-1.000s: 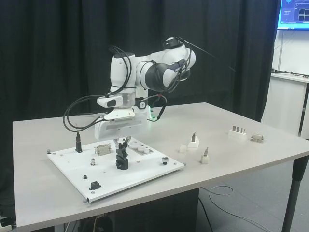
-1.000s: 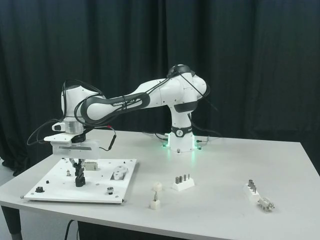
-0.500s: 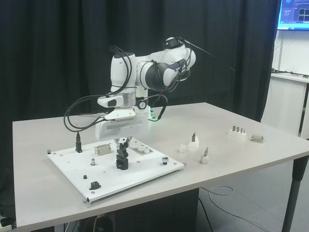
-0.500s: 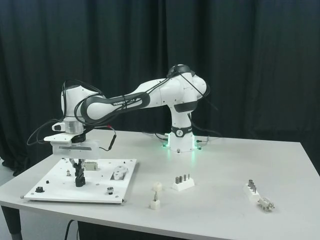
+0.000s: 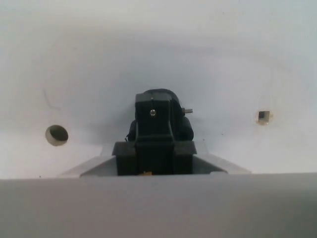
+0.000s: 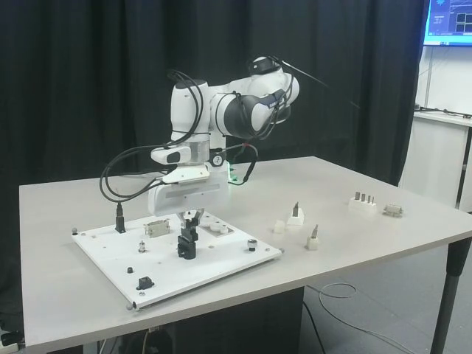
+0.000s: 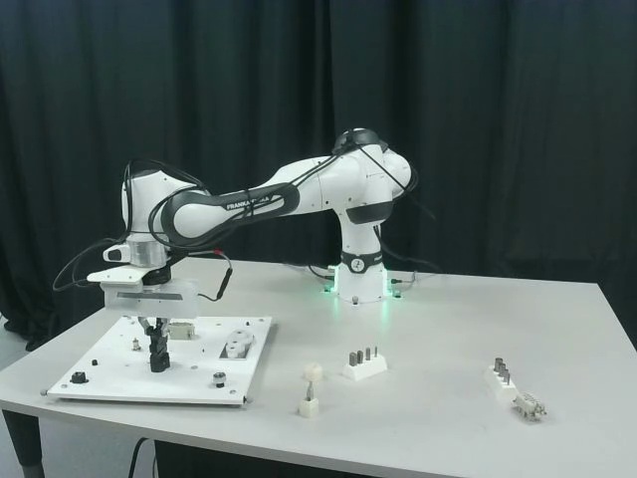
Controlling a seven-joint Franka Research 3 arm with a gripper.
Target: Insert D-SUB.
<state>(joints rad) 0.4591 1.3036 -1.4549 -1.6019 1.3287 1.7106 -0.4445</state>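
Arm low over white board (image 6: pixel 110 254), gripper (image 6: pixel 187 240) clamped on black plug (image 5: pixel 157 130), plug bottom at or touching board surface. Judged step: seating connector. Next needs straight downward press, square alignment. Metal socket (image 6: pixel 155 228) just beside on board.

Board (image 6: pixel 110 258) on table (image 6: pixel 369 243) — connector (image 6: pixel 186 245) atop.

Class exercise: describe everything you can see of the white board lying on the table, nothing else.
The white board is a flat, square, matt plate lying on the grey table near its front edge, with small studs at its corners. It carries several small fixtures: a black post, a grey socket block, a white block and a black knob. The arm's black pincer stands upright over its middle; whether it touches the board is unclear.
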